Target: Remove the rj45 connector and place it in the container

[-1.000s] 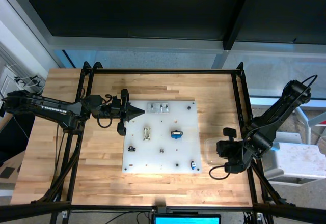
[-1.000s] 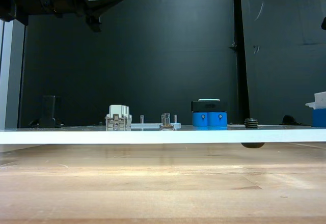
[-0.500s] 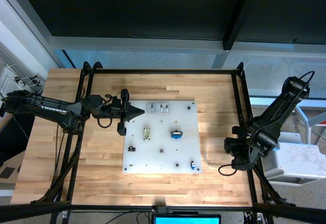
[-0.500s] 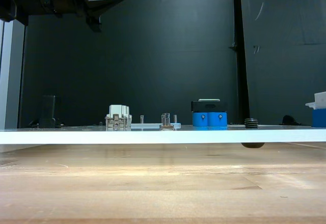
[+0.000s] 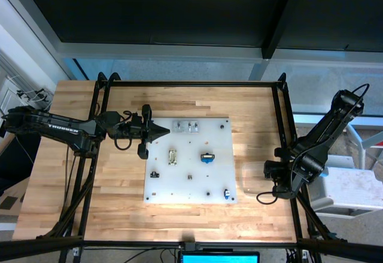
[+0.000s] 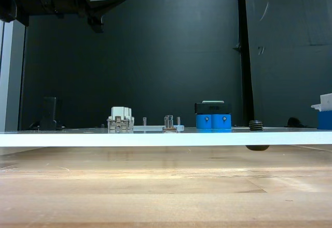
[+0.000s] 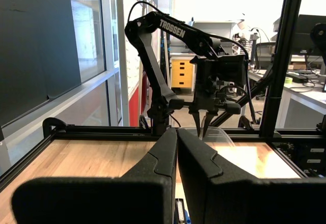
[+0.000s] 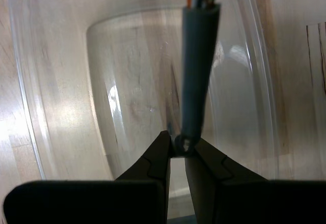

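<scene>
The right gripper [image 8: 179, 146] is being held nearly closed, its two black tapered fingers being pressed onto the rj45 connector [image 8: 184, 143], a tiny dark plug caught at the very tips. The pinch is being made there, in all likelihood, because so small a part offers no other purchase. A short grey cable stub [image 8: 199, 66] is being carried along with the plug. It is round and smooth-sheathed, and cut orange and green wire ends are showing at its far end. Beyond it the container [image 8: 51, 91] is being looked straight into: a clear, glossy plastic tub with rounded corners and a thick rim, through whose floor the wood grain of the table [image 5: 197, 98] is being shown. The plug is thus being suspended over the tub's interior, apparently so that a release would drop it inside; whether the stub is touching the floor cannot be told. In the high view the tub is being seen near the right edge of the matte white board [image 5: 197, 182]. The left gripper [image 5: 163, 131] is being held shut and empty, raised above the board's left edge, presumably out of the way.
</scene>
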You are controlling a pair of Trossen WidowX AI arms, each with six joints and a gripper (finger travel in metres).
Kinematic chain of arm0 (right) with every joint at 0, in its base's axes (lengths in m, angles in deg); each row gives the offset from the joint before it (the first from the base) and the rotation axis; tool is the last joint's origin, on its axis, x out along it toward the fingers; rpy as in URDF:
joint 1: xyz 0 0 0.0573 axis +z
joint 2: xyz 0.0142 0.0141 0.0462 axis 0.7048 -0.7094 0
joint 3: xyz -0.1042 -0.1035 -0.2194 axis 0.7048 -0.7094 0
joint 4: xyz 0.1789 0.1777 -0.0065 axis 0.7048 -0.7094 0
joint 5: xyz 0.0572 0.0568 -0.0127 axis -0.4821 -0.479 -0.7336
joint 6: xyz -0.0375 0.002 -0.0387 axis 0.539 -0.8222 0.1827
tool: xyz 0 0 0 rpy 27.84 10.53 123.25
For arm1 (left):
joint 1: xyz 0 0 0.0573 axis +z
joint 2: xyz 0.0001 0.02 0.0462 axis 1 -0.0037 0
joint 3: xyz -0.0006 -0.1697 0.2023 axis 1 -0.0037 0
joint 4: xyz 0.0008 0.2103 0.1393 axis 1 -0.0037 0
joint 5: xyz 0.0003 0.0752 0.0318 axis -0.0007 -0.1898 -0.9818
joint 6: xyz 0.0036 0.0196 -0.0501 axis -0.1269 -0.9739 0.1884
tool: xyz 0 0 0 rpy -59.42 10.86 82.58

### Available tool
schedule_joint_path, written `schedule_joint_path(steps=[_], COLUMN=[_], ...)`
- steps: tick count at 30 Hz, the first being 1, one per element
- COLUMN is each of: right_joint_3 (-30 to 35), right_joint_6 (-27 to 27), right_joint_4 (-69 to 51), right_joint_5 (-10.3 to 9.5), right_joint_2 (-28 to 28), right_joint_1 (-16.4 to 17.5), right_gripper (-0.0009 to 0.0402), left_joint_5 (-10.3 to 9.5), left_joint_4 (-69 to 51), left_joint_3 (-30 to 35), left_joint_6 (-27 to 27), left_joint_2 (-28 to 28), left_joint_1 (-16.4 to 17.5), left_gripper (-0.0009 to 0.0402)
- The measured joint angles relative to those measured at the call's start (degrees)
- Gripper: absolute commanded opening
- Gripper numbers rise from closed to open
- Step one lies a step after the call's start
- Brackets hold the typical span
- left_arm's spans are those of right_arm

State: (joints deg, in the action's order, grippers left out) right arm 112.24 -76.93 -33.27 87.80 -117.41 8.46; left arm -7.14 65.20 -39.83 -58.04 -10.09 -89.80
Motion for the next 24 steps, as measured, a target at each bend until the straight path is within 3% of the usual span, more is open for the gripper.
schedule_joint_path(steps=[9,13,18,24], right_joint_3=[0.0,0.0,0.0,0.0], right_joint_6=[-0.76,-1.16,-1.16,-1.14], right_joint_4=[-1.33,-1.7,-1.77,-2.03], right_joint_5=[-0.2,-1.46,-1.51,-1.51], right_joint_2=[0.0,-0.02,-0.02,-0.02], right_joint_1=[0.0,-0.02,-0.02,-0.02], right_gripper=[0.0171,0.0216,0.0245,0.0252], left_joint_5=[0.0,0.0,0.0,0.02], left_joint_4=[0.02,0.02,0.02,0.02], left_joint_3=[0.02,0.0,0.02,0.02], left_joint_6=[0.0,0.0,0.0,0.0], left_joint_2=[0.0,0.0,0.0,0.0], left_joint_1=[0.0,0.0,0.0,0.0], left_gripper=[0.0,0.0,0.0,0.0])
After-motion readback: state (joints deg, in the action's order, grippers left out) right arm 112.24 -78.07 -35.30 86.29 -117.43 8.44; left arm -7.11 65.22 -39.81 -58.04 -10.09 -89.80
